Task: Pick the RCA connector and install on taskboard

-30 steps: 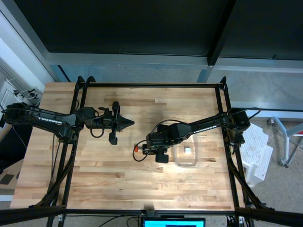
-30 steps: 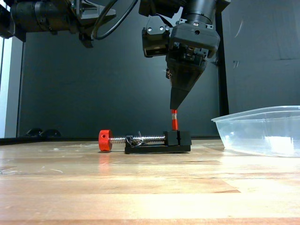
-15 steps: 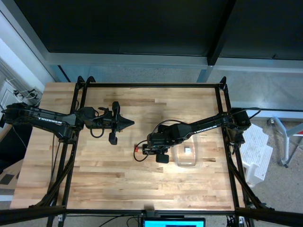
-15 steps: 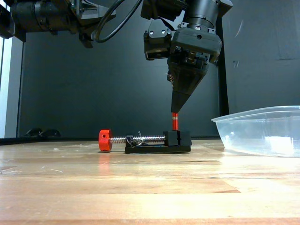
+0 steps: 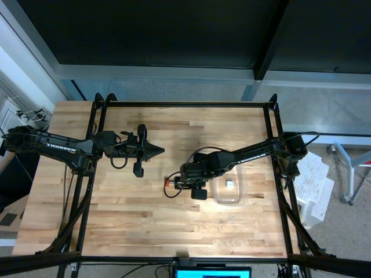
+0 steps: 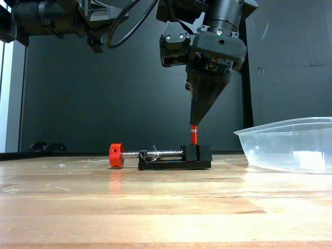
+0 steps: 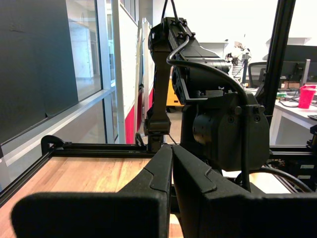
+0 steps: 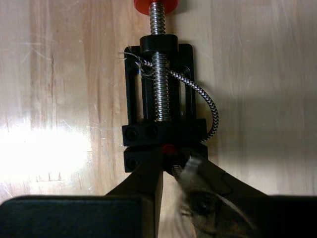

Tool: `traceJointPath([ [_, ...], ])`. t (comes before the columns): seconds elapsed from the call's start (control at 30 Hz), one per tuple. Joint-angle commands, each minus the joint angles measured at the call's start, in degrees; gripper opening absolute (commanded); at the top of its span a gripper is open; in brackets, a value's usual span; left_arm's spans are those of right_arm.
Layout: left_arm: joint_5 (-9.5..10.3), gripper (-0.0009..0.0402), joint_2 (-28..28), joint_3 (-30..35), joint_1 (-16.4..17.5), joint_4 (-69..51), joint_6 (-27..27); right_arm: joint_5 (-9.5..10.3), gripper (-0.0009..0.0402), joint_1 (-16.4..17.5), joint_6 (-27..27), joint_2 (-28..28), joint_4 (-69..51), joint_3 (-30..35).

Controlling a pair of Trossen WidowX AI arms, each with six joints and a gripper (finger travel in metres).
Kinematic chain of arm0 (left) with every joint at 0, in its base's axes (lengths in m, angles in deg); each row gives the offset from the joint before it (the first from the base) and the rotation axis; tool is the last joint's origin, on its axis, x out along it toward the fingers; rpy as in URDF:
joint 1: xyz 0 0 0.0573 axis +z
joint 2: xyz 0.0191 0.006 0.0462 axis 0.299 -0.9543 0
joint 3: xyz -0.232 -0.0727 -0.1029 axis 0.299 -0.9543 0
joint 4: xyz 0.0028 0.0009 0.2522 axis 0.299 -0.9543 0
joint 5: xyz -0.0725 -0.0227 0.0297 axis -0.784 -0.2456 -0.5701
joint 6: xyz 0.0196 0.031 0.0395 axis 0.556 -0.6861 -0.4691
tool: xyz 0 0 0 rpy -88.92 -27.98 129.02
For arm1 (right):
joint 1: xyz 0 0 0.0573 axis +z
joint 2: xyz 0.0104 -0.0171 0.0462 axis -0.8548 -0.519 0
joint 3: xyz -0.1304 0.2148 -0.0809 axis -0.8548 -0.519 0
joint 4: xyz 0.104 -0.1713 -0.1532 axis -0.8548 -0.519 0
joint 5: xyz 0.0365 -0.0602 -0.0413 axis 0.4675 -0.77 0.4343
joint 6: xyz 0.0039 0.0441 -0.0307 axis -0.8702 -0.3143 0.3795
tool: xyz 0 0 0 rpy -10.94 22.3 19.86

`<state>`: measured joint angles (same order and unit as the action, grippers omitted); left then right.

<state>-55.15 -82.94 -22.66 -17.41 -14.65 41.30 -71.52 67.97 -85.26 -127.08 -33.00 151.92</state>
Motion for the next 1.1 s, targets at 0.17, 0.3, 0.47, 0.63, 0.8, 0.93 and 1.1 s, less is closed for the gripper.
traceJointPath([
  [0.17, 0.0, 0.0, 0.0, 0.0, 0.0, 0.0, 0.0, -0.24, 0.0111, 0.0, 0.5, 0.9, -0.5, 0.7],
  [0.3, 0.0, 0.0, 0.0, 0.0, 0.0, 0.0, 0.0, -1.2, 0.0137, 0.0, 0.7, 2.1, -1.2, 0.7],
  [0.47, 0.0, 0.0, 0.0, 0.0, 0.0, 0.0, 0.0, -1.22, 0.0163, 0.1, 0.9, 4.0, -3.4, 0.7],
  [0.63, 0.0, 0.0, 0.0, 0.0, 0.0, 0.0, 0.0, -1.16, 0.0174, 0.2, 1.3, 6.4, -5.2, 0.4],
  [0.8, 0.0, 0.0, 0.0, 0.0, 0.0, 0.0, 0.0, -1.07, 0.0172, 0.2, 1.3, 8.3, -6.0, -0.1],
  [0.93, 0.0, 0.0, 0.0, 0.0, 0.0, 0.0, 0.0, -1.05, 0.0171, 0.2, 2.1, 9.1, -6.2, -0.7],
  [1.1, 0.0, 0.0, 0.0, 0.0, 0.0, 0.0, 0.0, -1.05, 0.0171, 0.2, 2.3, 9.8, -6.4, -1.2],
])
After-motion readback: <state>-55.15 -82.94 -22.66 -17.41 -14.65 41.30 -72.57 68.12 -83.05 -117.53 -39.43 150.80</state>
